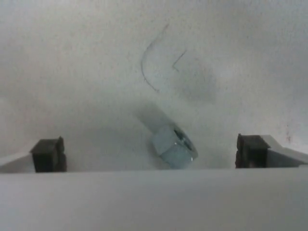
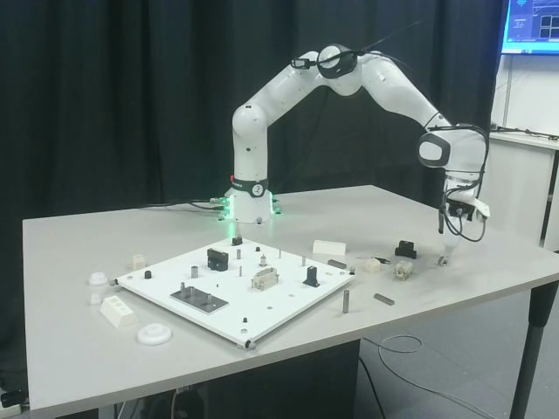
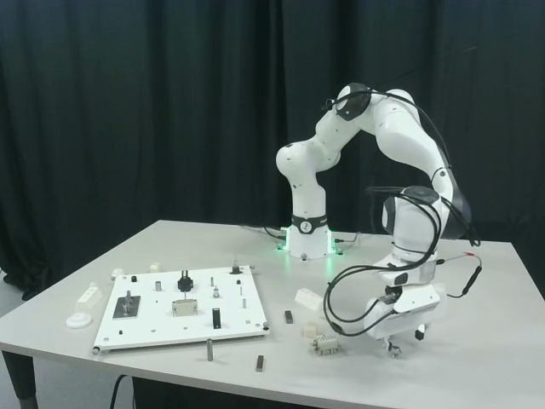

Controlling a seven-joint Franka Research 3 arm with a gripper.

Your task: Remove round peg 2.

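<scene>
My claw (image 1: 149,154) hangs spread and empty over a nut (image 1: 174,146) on the bench (image 2: 70,253). The peg must be on the board (image 2: 288,310), well apart; which peg, I cannot tell.

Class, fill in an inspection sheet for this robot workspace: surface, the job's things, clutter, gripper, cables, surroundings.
Surface: grey table, carrying the arm's base.
Job's things: white assembly board with small pegs and blocks standing on it; which one is round peg 2 cannot be told.
Clutter: loose parts beside the board, including a white block, a connector and a metal hex nut.
Gripper: gripper open, low over the table with the nut between its fingers, far from the board.
Cables: black cable looping off the wrist.
Surroundings: black curtain; a screen behind.
</scene>
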